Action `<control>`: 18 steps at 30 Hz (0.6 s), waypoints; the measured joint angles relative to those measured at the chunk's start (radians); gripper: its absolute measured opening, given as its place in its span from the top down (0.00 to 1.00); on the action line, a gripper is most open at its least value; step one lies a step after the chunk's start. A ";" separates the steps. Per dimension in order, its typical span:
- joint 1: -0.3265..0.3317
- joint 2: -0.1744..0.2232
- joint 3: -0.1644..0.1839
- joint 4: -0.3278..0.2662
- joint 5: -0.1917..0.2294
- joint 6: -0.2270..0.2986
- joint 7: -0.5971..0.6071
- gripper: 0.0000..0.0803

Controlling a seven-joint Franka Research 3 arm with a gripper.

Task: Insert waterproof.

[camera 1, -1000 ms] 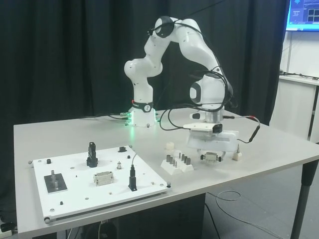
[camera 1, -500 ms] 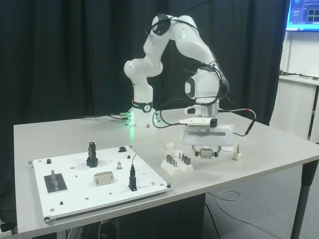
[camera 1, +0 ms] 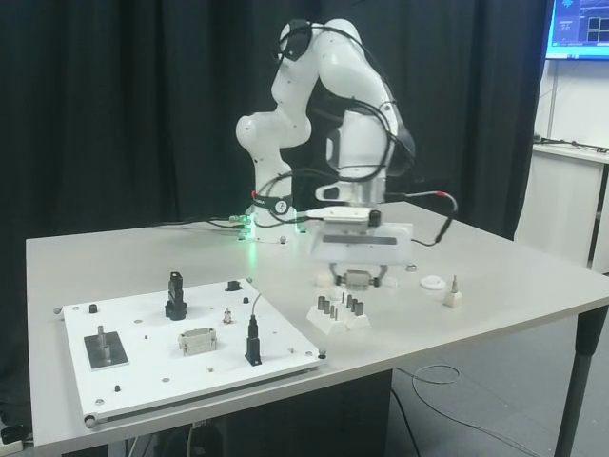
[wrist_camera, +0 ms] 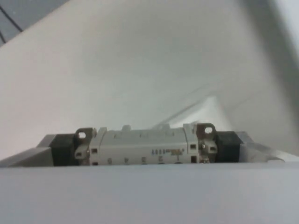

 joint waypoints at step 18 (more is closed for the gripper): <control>-0.154 -0.016 -0.081 0.002 0.001 -0.028 -0.316 0.22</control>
